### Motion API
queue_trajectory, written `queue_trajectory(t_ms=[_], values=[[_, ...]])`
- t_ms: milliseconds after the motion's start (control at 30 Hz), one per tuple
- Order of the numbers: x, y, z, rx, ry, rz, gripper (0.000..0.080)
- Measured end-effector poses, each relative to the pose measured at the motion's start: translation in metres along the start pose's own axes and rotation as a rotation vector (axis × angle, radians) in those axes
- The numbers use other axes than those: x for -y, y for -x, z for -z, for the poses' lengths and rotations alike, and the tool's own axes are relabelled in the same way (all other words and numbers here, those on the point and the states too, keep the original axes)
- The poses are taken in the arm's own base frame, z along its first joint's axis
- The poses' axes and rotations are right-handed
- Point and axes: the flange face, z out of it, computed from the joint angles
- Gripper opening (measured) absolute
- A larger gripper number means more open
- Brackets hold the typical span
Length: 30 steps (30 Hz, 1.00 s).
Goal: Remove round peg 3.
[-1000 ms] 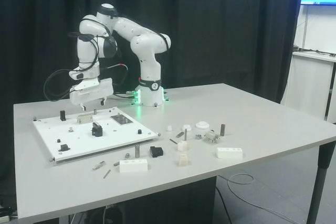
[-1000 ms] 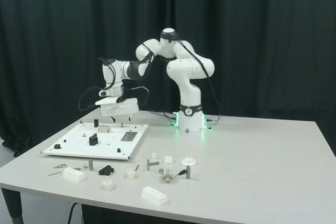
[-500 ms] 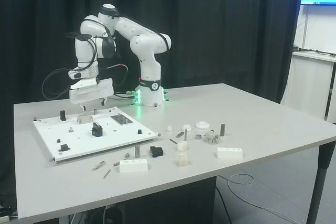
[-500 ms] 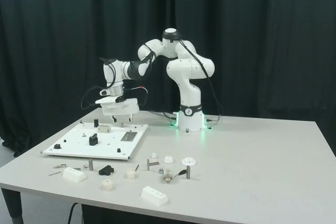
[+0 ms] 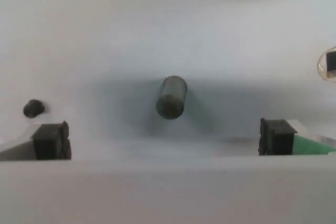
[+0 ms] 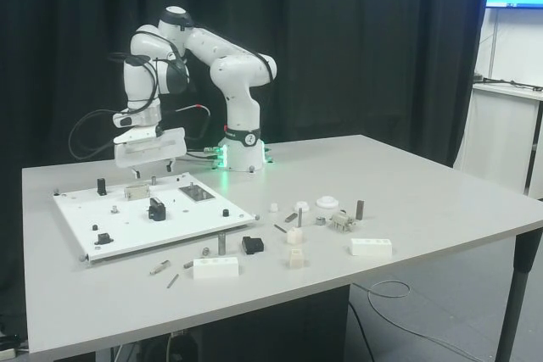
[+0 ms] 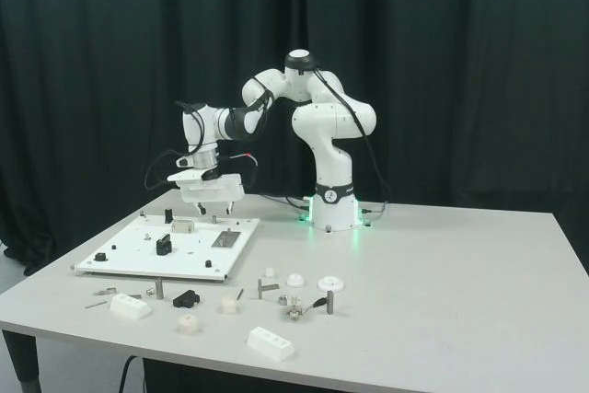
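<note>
Hovering above the far edge of the white board [image 6: 153, 214], the gripper [image 5: 163, 139] hangs with its jaws spread wide, nothing held. Directly beneath, centred between the two black fingertips [image 5: 50, 140], stands the round peg [image 5: 171, 97] (a short, dark grey cylinder), upright in the board, long axis pointing up toward the wrist.
</note>
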Motion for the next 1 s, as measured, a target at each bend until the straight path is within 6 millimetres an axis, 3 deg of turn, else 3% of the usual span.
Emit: queue_trajectory(t_ms=[1000], values=[[0.0022,-0.0033,-0.0035,-0.042,-0.009,0.033,0.08]])
